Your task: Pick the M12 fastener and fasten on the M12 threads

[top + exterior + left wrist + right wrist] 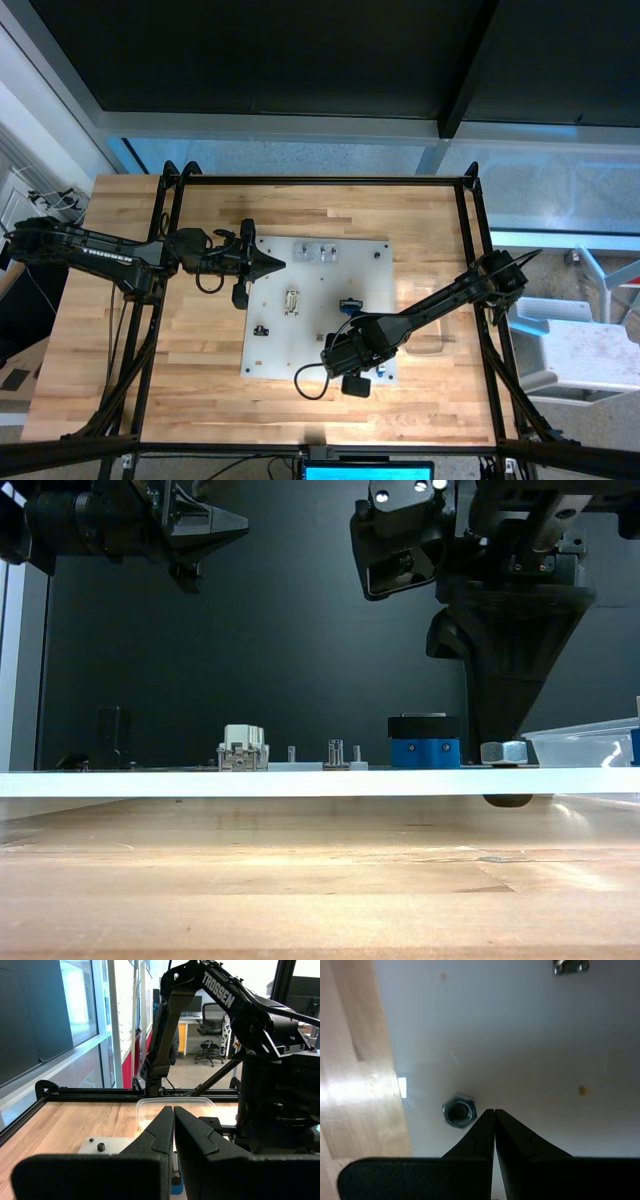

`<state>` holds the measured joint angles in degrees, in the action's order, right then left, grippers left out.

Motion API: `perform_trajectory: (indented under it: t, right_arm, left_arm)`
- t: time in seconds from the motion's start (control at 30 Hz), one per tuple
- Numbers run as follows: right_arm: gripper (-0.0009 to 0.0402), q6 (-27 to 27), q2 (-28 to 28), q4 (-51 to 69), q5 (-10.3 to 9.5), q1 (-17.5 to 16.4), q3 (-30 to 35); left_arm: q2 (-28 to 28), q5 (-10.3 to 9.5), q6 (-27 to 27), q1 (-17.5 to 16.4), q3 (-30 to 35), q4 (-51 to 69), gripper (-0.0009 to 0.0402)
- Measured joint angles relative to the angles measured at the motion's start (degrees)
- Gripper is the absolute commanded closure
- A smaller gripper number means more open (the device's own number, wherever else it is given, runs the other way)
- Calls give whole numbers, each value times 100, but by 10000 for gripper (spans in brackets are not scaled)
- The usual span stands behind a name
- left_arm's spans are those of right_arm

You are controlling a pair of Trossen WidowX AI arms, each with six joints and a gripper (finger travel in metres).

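Observation:
The small silver M12 nut [459, 1112] sits low on the white board [530, 1035] close to its edge by the wood. A dark core fills its hole and no ribs show, so it seems to be run down on its stud. In the low view the nut [504, 752] rests at board level under my right gripper [497, 738]. That gripper [494, 1110] points straight down, shut on nothing, its tips just beside the nut. From above, the right gripper [362, 352] hides nut and stud. My left gripper [173, 1109] is shut and empty, hovering high over the board's far left [270, 265].
A blue-topped part [425, 742] stands just left of the nut. The clear tray [590, 745] lies at the right, off the board [430, 345]. A pale connector [242, 750] and a silver post [335, 753] stand mid-board. A black post [377, 254] marks the far right corner.

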<state>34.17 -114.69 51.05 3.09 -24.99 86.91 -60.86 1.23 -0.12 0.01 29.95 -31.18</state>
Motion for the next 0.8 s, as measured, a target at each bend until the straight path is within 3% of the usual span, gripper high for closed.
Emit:
perform_trajectory:
  t: [0.13,0.17,0.23,0.27,0.3,0.33,0.37,0.43,0.57,0.67,0.8]
  right_arm:
    - [393,-4,-13,-37,-9,-2,-11]
    - [393,-11,-13,-37,-133,-2,-11]
    - [393,-127,-13,7,-695,0,-13]
    - [393,-245,-13,9,-1202,15,-15]
    - [393,-315,-13,-35,-1554,13,-15]
    - [393,-332,-13,0,-1779,9,-13]
    - [393,-345,-7,76,-1805,-7,-11]
    - [393,-345,22,122,-1720,-17,-7]
    - [393,-297,76,142,-1320,11,4]
    - [393,-227,103,175,-1130,-2,31]
    - [393,-136,153,203,-560,-9,83]
  left_arm:
    - [0,2,2,0,-2,0,393]
    - [0,0,0,0,0,0,393]
    - [0,0,2,0,0,0,393]
    - [0,0,2,0,-2,0,393]
    - [0,0,2,0,-2,0,393]
    - [0,2,0,0,0,0,393]
    - [0,2,0,0,-2,0,393]
    - [0,0,2,0,-2,0,393]
    - [0,2,2,0,0,-2,393]
    - [0,0,2,0,-2,2,393]
    - [0,2,2,0,-2,2,393]
